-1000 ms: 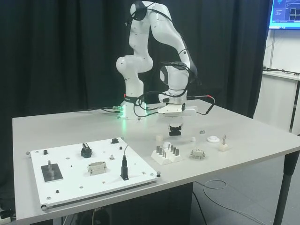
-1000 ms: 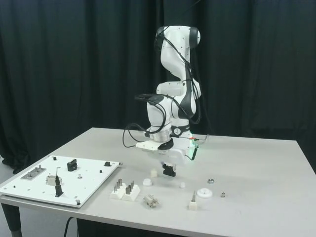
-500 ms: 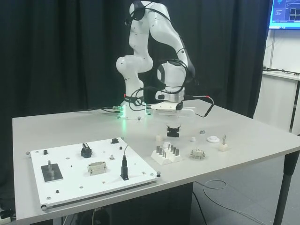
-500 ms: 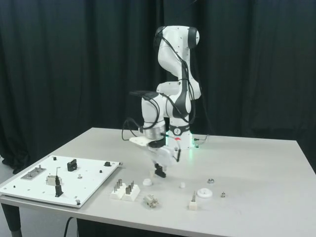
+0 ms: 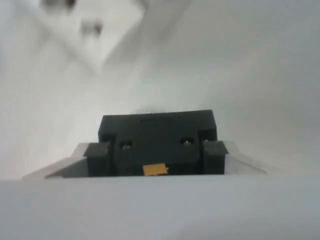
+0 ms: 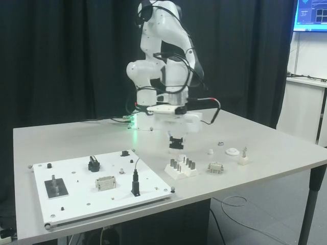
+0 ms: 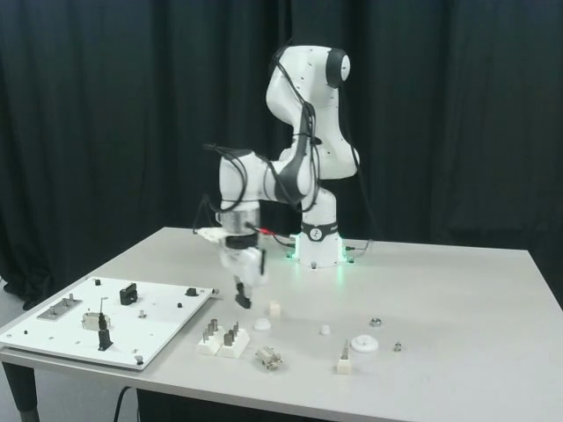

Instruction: Insert D-SUB.

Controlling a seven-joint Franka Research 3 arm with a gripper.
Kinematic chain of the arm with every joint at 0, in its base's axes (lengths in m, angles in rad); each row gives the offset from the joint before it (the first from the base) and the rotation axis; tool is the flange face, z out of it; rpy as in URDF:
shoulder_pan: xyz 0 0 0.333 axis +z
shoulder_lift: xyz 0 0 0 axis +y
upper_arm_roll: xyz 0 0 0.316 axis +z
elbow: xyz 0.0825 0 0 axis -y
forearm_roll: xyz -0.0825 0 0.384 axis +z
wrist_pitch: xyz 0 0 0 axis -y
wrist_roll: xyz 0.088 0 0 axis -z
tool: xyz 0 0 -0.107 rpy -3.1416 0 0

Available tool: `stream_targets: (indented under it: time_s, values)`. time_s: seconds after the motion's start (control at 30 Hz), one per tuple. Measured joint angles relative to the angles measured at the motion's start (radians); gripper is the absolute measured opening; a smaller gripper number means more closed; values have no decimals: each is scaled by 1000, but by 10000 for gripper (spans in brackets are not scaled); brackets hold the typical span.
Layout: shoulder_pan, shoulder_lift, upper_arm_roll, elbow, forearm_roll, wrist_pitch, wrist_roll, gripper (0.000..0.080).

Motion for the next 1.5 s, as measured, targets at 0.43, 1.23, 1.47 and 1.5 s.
stream_targets:
  time_s: [0.43, 1.23, 1.47, 1.5]
  values:
    - [-9, 14, -156, 90, 0, -2, 0, 381]
    - [-175, 129, -247, 326, 78, -164, 22, 381]
    - [-232, 179, -247, 403, 134, -246, 22, 381]
    - [-239, 187, -246, 413, 142, -257, 22, 381]
